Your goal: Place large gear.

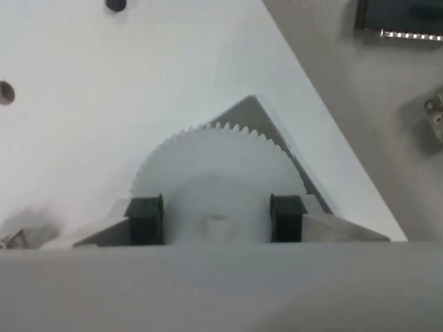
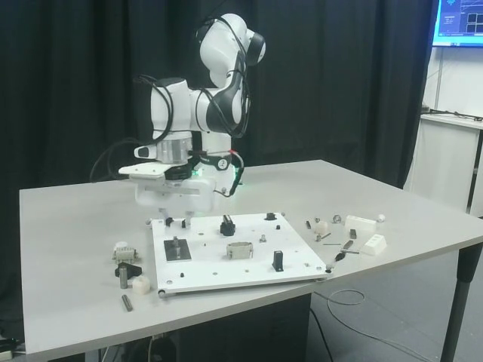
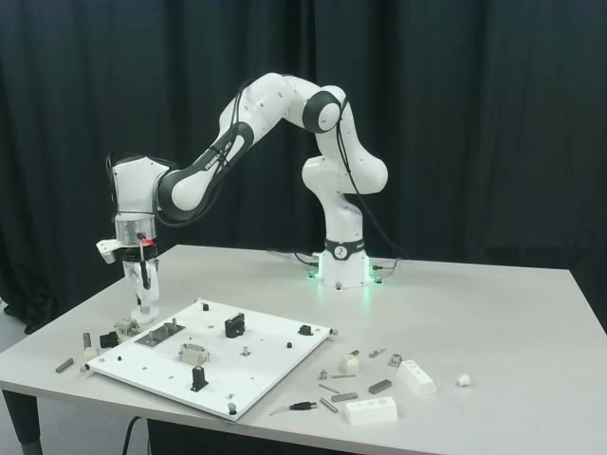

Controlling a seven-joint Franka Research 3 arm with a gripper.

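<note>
In the wrist view, the large gear [image 1: 218, 173] is a white toothed disc with a raised hub, and my gripper [image 1: 216, 218] is shut on it, black fingertips [image 1: 145, 218] on either side. Under it lies the white board [image 1: 138, 83], and the corner of a grey metal plate [image 1: 249, 107] shows just past the teeth. From the room views, the gripper [image 2: 167, 213] [image 3: 144, 296] hangs low over one end of the board [image 2: 241, 264] [image 3: 256, 374], by the grey plate with a peg [image 2: 177, 249] [image 3: 159, 333].
Black fixtures [image 2: 226, 225] [image 2: 278, 260] and a grey bracket [image 2: 239, 250] stand on the board. Small loose parts [image 2: 124, 253] [image 2: 140, 283] lie on the table beside the board near the gripper. White blocks [image 2: 361, 224] [image 2: 373, 243] and pins lie off the opposite side.
</note>
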